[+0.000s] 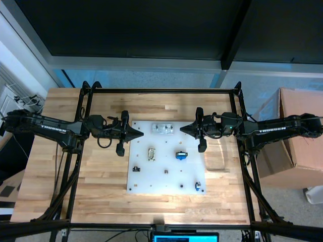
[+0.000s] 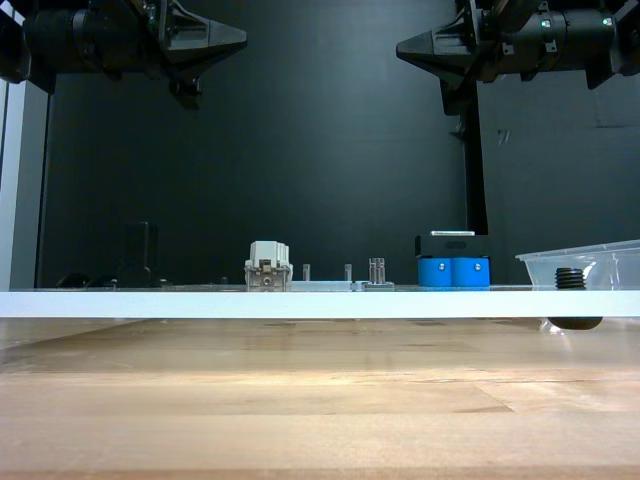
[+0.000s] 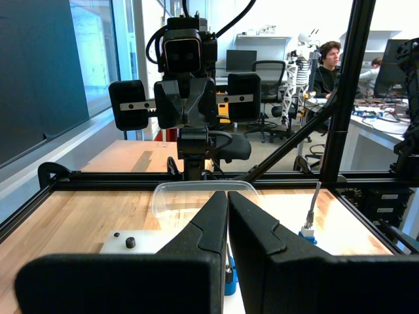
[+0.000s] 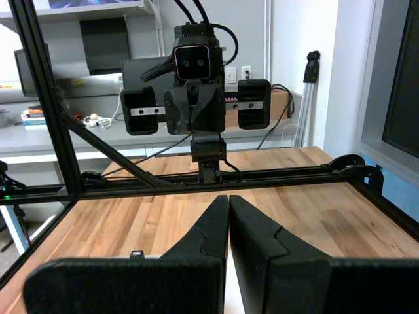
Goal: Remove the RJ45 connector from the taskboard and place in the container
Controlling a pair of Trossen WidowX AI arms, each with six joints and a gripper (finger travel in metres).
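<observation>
The RJ45 connector is hard to make out: it appears to be the small dark part with a pale top sitting in a blue mount right of centre on the white taskboard. How deeply it sits cannot be told. In the left wrist view the gripper's own fingers hide most of it. Right of the board lies the clear container, cut off at the right edge of the low view. A small black ribbed piece shows through its wall, and whether it lies inside or behind is unclear. A beige connector stands upright at the board's centre, left of the mount. The wooden table spreads around the board. The left gripper hangs high at the upper left of the low view, fingers pressed together, holding nothing. The right gripper mirrors it at upper right, also closed and empty. Both are well above the board, tips pointing at each other.
</observation>
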